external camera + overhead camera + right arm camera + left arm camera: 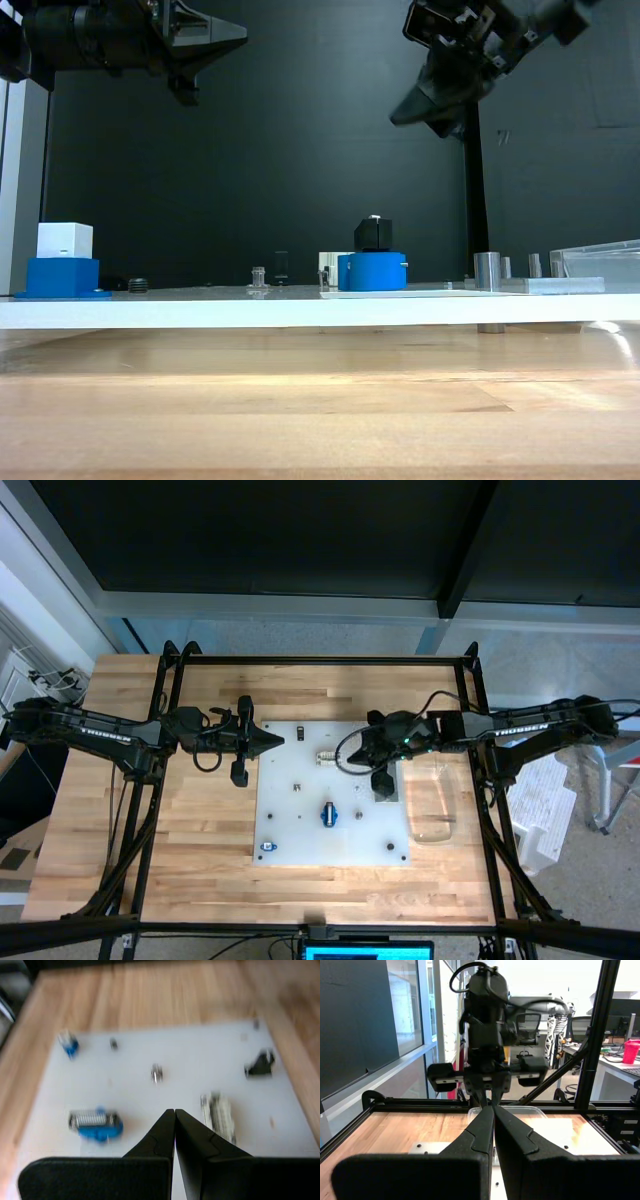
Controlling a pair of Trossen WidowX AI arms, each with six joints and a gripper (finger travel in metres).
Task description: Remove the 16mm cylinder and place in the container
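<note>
Approach step: right end effector [175, 1110], closed and empty, hovers high over the white square board [300, 830], left end effector [493, 1106] closed at its left edge; short dark-grey metal 16mm cylinder [487, 270] stands in the grey metal block [550, 285] beside the clear rectangular plastic container [605, 260], requiring opening and descent.

Wooden table [200, 860] bears white board [300, 825] and container [432, 810]

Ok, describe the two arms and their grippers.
The left arm and right arm are slim and black, with white TROSSEN lettering and a black cable loop at each wrist. The left gripper, over the board's left edge, and the right gripper, over its right side, each have two black wedge-shaped fingers tapering to a point.
</note>
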